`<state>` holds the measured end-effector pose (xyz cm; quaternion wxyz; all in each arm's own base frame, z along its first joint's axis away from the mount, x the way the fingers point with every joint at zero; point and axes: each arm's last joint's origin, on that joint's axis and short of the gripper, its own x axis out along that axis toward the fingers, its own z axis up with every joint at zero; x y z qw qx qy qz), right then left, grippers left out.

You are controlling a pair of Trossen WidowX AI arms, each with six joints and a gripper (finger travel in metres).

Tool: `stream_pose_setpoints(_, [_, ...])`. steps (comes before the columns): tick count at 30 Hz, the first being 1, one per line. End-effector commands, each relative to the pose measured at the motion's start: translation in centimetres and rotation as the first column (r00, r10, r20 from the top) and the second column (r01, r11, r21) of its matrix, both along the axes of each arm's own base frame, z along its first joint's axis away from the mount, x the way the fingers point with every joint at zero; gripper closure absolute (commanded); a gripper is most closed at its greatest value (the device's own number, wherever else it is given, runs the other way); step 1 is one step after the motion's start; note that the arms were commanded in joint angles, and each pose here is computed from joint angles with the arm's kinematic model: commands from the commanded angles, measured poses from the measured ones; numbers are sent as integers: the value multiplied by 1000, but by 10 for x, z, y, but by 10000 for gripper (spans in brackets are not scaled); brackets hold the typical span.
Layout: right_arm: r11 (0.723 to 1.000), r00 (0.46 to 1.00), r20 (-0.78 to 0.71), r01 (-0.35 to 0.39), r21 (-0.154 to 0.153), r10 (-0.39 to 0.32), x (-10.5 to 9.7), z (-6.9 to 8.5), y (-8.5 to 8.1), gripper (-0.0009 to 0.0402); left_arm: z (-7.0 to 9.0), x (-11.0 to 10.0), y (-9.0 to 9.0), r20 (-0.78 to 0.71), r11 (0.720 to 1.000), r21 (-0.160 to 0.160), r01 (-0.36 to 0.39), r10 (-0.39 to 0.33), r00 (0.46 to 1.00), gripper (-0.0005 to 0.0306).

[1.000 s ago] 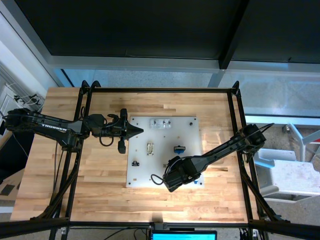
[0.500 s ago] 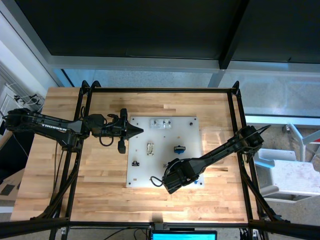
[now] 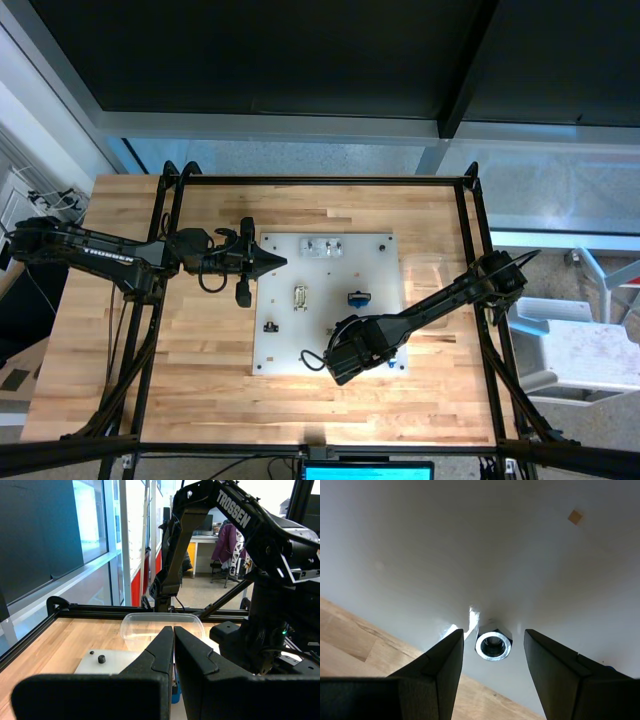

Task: Unfasten the M12 fastener and place in the container

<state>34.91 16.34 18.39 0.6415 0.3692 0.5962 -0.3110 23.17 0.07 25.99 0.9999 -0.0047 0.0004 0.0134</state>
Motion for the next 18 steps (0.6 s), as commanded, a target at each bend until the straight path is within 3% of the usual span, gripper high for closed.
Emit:
stream_pose_setpoints(1, [1000, 1000, 1, 0, 0, 0, 0, 0, 0, 226, 0, 0, 0, 0, 1000, 0, 0, 0, 1000, 300])
stream_pose_setpoints(6, [1000, 1000, 1, -1, 1, 1, 1, 0, -1, 248, 0, 0, 0, 0, 1000, 0, 0, 0, 1000, 300])
stream_pose_setpoints(18, [1000, 1000, 0, -13, 4, 13, 1, 0, -2, 353, 0, 0, 0, 0, 1000, 0, 0, 0, 1000, 300])
